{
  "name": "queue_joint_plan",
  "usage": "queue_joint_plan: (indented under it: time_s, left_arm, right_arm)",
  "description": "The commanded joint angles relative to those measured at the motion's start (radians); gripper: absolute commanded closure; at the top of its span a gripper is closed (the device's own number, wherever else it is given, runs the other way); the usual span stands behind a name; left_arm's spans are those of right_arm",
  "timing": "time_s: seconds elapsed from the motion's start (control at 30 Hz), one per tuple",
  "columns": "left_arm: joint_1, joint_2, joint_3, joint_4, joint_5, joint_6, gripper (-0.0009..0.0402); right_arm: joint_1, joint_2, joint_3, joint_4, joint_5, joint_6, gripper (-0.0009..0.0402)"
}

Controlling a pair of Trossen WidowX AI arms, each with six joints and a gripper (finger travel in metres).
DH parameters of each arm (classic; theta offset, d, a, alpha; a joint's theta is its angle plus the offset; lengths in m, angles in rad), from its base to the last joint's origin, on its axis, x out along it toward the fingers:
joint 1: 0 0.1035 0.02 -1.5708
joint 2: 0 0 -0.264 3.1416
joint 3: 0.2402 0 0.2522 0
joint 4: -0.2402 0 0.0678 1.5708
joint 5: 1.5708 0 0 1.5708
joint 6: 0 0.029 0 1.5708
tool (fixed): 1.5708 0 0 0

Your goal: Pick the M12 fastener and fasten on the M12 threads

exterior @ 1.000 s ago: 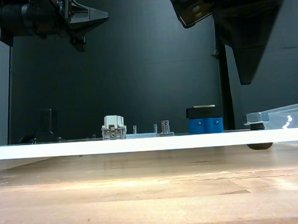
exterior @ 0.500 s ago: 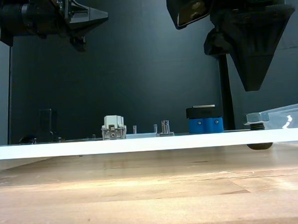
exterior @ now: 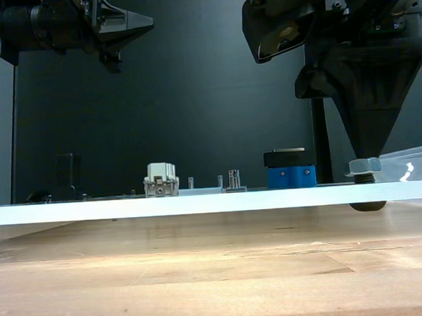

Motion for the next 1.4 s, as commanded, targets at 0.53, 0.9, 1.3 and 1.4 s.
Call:
queue_joint_plan:
  time_s: [0.53, 0.9, 1.3, 1.4]
  left_arm:
    - [0.0, 0.0, 0.0, 0.0, 0.0, 0.0, 0.0393]
    - [0.0, 0.0, 0.0, 0.0, 0.0, 0.0, 0.0393]
    - [0.0, 0.0, 0.0, 0.0, 0.0, 0.0, 0.0393]
    - [0.0, 0.0, 0.0, 0.0, 0.0, 0.0, 0.0393]
  right_arm:
    - [0.006, -0.004, -0.019, 0.063, -0.263, -0.054, 0.0393]
    - [0.005, -0.014, -0.019, 0.035, -0.129, -0.01, 0.0393]
    - [-0.01, -0.017, -0.02, 0.039, 0.029, -0.018, 0.0393]
    - [-0.01, -0.015, -0.021, 0.043, 0.028, -0.025, 0.0393]
